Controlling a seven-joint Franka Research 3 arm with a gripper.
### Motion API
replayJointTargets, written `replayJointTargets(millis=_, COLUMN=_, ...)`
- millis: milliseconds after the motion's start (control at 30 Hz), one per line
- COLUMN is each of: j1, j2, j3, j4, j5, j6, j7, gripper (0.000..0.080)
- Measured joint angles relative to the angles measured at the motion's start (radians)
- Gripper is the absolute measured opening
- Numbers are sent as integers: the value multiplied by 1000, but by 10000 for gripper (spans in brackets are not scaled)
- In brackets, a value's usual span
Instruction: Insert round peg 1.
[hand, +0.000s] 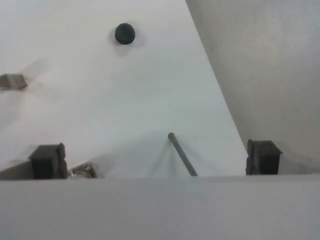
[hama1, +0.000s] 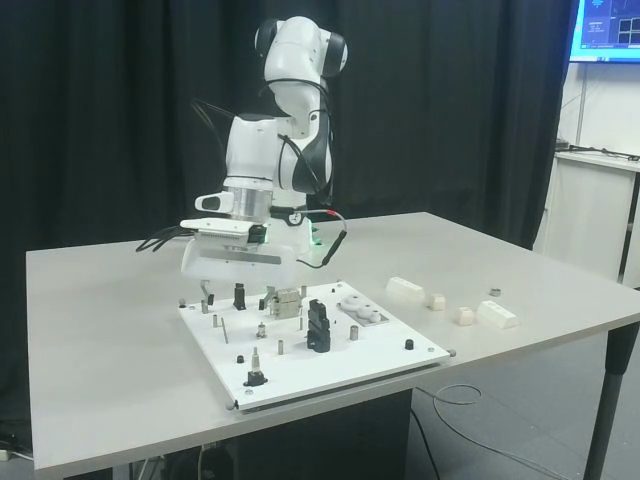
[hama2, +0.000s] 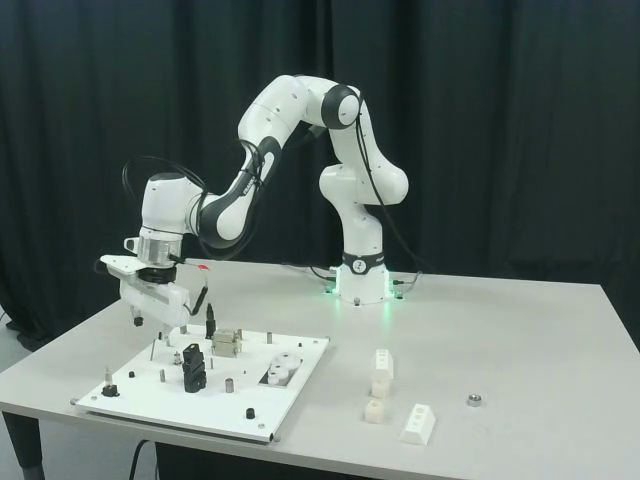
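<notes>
Seen from the first room view, the white Franka arm (hama1: 275, 130) hangs over the 10 o'clock corner of the white square assembly board (hama1: 390, 362). The jaws are spread wide and hold nothing. In the wrist view one black fingertip (hand: 47, 161) sits on each side, well apart.

Round peg 1, a thin grey metal pin (hand: 182, 155), stands on the board between the fingertips, below them and untouched by either. It sits nearer one fingertip than the other. I cannot tell whether it is truly upright. In the first room view the same pin (hama1: 225, 327) shows at about 6 o'clock from the wrist.

The step in hand looks like the approach before the grasp. The next move probably calls for centring the jaws over the pin, lowering them around its shaft and closing squarely, so the pin is not pushed askew.

Counted, there is one arm, one board and one pin between the fingertips. The small black round knob (hand: 124, 33) farther along the board in the wrist view is also single. At 3 o'clock from the board, four white blocks (hama1: 497, 314) lie on the grey desk (hama1: 110, 290). Farthest right is one small grey ring (hama1: 493, 291).
</notes>
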Motion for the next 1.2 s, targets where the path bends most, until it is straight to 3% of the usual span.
replayJointTargets(millis=800, j1=2, j2=-23, j3=-1, j4=-9, j5=-7, j6=-68, j7=22, gripper=800)
replayJointTargets(millis=1200, j1=2, j2=-30, j3=-4, j4=-35, j5=-7, j6=-72, j7=52, gripper=800)
